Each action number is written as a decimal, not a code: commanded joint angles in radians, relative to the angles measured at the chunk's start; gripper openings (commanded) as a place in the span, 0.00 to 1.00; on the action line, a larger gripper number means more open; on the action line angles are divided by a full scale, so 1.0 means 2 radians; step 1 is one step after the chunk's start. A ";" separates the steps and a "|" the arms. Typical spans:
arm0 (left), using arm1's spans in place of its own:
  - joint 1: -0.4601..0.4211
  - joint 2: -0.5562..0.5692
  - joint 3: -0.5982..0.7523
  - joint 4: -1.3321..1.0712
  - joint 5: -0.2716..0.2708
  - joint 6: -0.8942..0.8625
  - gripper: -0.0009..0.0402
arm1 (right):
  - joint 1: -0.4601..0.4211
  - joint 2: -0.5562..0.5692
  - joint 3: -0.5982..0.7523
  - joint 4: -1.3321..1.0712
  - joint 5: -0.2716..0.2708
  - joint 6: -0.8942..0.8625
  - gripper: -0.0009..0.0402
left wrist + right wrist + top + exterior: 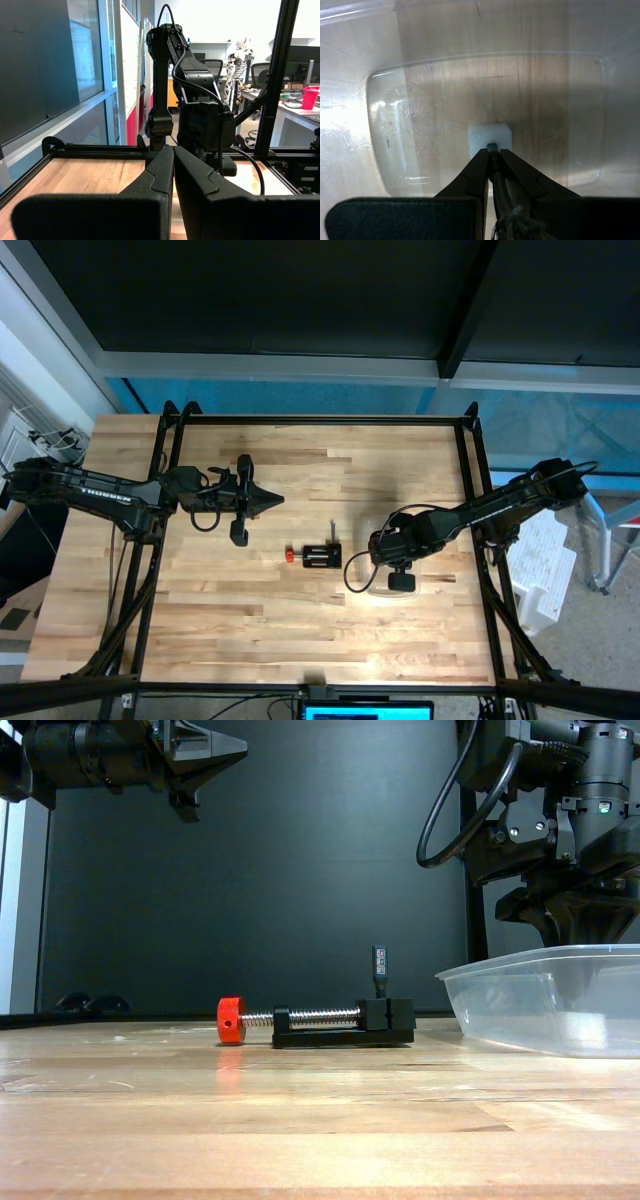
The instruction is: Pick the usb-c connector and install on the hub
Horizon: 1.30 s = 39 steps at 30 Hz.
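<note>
2 arms, right gripper (491,152) clamped on usb-c connector (496,175) over clear bin (510,1005), left gripper (173,149) closed, raised.

Left gripper (278,500) and right gripper (492,149) are showing black. The dark usb-c connector (494,167) is contrasting with white foam (490,133). The black clamp (340,1026) is showing 1 red knob (231,1020) over the pale, striped wooden table (250,630).
</note>
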 commanded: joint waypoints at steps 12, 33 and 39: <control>0.000 0.000 0.000 0.000 0.000 0.000 0.02 | 0.000 -0.023 0.009 -0.024 0.000 0.000 0.02; 0.000 0.000 0.000 0.000 0.000 0.000 0.02 | -0.001 -0.039 0.113 -0.132 0.002 -0.019 0.02; 0.000 0.000 0.000 0.000 0.000 0.000 0.02 | -0.001 -0.039 0.133 -0.147 0.002 -0.019 0.02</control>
